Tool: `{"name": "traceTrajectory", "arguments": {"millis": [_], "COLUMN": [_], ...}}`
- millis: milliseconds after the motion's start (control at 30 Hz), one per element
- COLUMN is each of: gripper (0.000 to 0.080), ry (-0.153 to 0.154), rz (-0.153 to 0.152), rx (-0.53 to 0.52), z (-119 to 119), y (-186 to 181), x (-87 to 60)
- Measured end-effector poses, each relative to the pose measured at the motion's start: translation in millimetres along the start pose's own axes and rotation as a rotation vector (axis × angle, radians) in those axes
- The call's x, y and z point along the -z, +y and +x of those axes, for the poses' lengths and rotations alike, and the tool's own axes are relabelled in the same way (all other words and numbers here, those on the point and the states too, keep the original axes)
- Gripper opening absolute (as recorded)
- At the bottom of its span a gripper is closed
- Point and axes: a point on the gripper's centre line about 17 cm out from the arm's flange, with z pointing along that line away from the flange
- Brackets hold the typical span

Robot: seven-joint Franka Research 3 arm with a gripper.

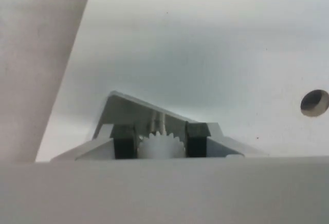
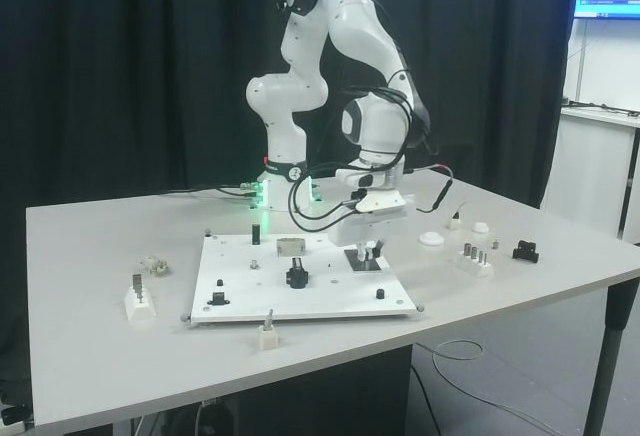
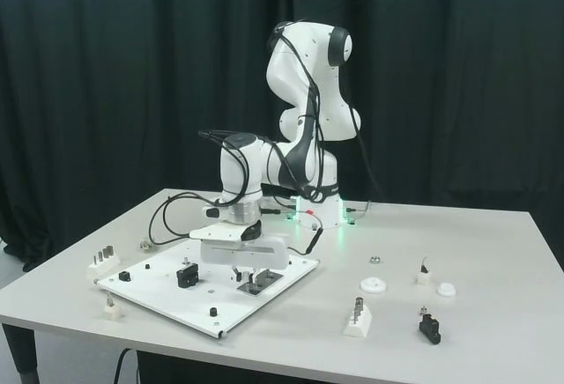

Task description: Insert small gear.

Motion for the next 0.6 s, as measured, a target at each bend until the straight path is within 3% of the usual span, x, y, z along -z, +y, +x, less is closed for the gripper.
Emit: {"name": "traceTrajectory", "arguments": {"millis": [600], "gripper": [0.0198], "ry": [0.013], "rz": [0.016], "rx": [0.0], "z": [-3.9], "y": [-1.4], "x": [-7.5]}}
